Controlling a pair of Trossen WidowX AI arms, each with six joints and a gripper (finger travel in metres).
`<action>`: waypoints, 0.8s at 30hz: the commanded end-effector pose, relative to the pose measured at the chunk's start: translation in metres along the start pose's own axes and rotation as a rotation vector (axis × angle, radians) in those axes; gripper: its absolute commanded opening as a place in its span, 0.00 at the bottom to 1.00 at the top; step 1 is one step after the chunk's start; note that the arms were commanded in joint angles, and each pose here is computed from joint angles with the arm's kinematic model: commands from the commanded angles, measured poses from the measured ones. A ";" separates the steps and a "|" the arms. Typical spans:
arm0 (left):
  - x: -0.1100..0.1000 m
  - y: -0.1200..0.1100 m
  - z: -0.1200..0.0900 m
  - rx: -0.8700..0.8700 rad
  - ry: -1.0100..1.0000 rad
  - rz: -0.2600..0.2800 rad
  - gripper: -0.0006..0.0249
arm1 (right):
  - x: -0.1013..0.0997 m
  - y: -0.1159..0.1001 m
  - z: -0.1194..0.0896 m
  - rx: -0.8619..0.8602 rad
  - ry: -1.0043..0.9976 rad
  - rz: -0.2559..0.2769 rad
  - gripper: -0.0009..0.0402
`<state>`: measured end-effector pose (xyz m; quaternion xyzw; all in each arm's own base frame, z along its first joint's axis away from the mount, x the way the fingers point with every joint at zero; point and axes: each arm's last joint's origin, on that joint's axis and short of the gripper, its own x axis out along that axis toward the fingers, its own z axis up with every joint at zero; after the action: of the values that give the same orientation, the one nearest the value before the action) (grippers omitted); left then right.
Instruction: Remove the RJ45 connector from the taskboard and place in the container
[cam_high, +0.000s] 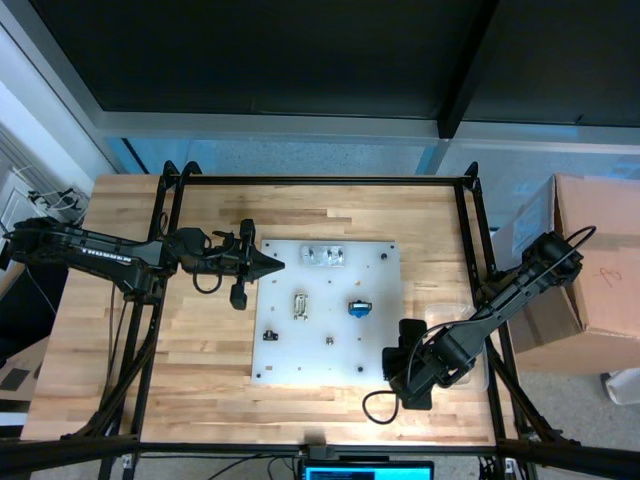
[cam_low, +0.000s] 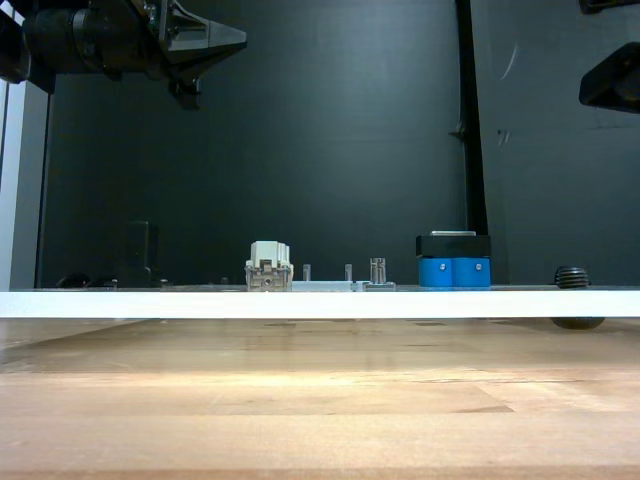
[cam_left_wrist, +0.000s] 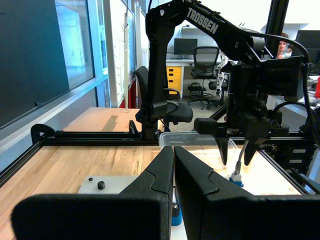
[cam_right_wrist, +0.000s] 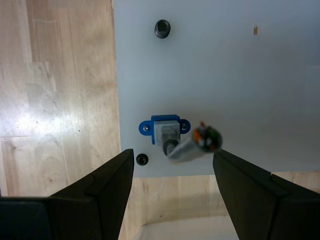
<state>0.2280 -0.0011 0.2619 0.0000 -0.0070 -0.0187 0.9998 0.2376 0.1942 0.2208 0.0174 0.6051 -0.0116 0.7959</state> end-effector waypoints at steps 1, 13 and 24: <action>0.000 0.000 0.000 0.000 0.000 0.000 0.02 | 0.002 0.000 0.000 0.002 -0.021 -0.008 0.56; 0.000 0.000 0.000 0.000 0.000 0.000 0.02 | 0.016 0.000 -0.003 0.002 -0.054 0.018 0.53; 0.000 0.000 0.000 0.000 0.000 0.000 0.02 | 0.016 -0.001 -0.004 -0.007 -0.052 0.017 0.30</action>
<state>0.2280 -0.0011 0.2619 0.0000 -0.0071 -0.0187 0.9998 0.2384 0.1937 0.2043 0.0193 0.5842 -0.0044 0.8113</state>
